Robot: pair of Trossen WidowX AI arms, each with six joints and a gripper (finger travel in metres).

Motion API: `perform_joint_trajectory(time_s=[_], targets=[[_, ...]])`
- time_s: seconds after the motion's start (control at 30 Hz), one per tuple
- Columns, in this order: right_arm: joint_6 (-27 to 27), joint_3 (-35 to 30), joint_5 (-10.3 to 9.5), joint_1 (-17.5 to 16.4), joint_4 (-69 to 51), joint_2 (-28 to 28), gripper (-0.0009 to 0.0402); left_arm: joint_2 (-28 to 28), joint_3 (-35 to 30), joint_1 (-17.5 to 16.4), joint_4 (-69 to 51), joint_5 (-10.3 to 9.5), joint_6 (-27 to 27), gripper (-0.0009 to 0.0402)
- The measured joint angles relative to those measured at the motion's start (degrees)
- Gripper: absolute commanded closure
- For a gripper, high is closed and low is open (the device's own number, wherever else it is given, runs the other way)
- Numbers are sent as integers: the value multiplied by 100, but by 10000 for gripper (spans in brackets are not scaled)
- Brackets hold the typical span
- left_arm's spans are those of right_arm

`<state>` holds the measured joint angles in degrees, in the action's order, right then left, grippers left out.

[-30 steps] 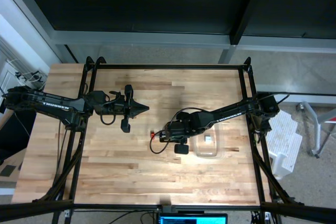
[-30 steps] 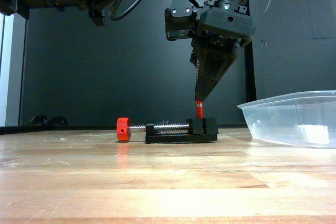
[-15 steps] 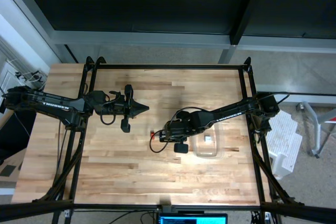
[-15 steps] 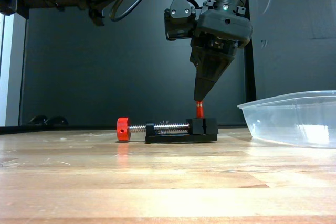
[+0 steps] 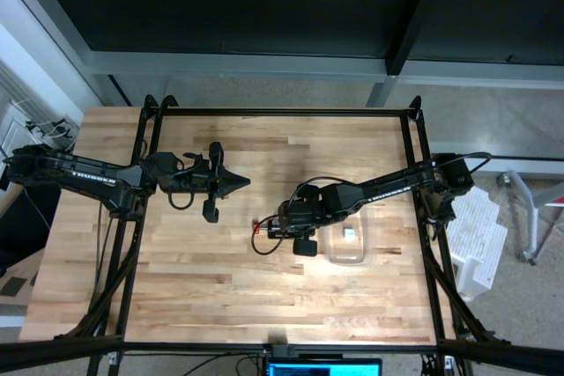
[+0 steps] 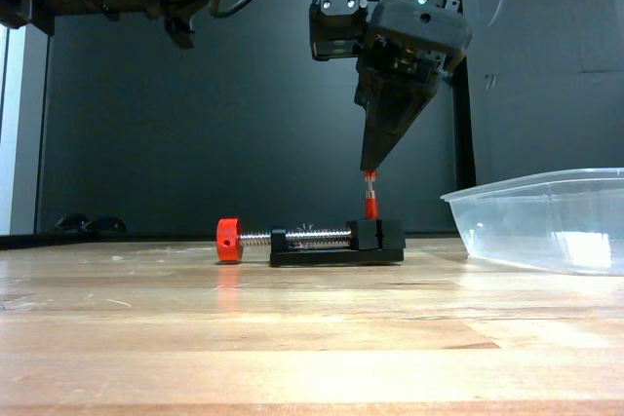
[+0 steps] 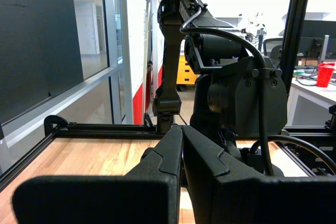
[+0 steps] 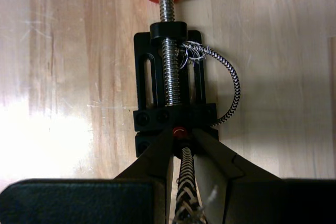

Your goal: Remove the RCA connector from the receptacle and place in the container

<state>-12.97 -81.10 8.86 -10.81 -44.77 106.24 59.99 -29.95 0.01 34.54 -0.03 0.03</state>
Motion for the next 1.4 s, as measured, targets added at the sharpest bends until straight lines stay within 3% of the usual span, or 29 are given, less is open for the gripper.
perform_joint_trajectory(time_s=[0.53, 0.7, 1.0, 1.4], targets=[[-66, 52, 7, -87, -372, -697, 393, 0, 2, 0, 2, 0, -2, 393], [-105, 765, 9, -256, -63, -1252, 393, 0, 0, 0, 2, 0, 0, 393], [-638, 1961, 11, -503, 63, -2129, 393, 0, 0, 0, 2, 0, -2, 393], [-1239, 3097, 59, -546, 278, -2671, 378, 0, 0, 0, 0, 0, 0, 393]])
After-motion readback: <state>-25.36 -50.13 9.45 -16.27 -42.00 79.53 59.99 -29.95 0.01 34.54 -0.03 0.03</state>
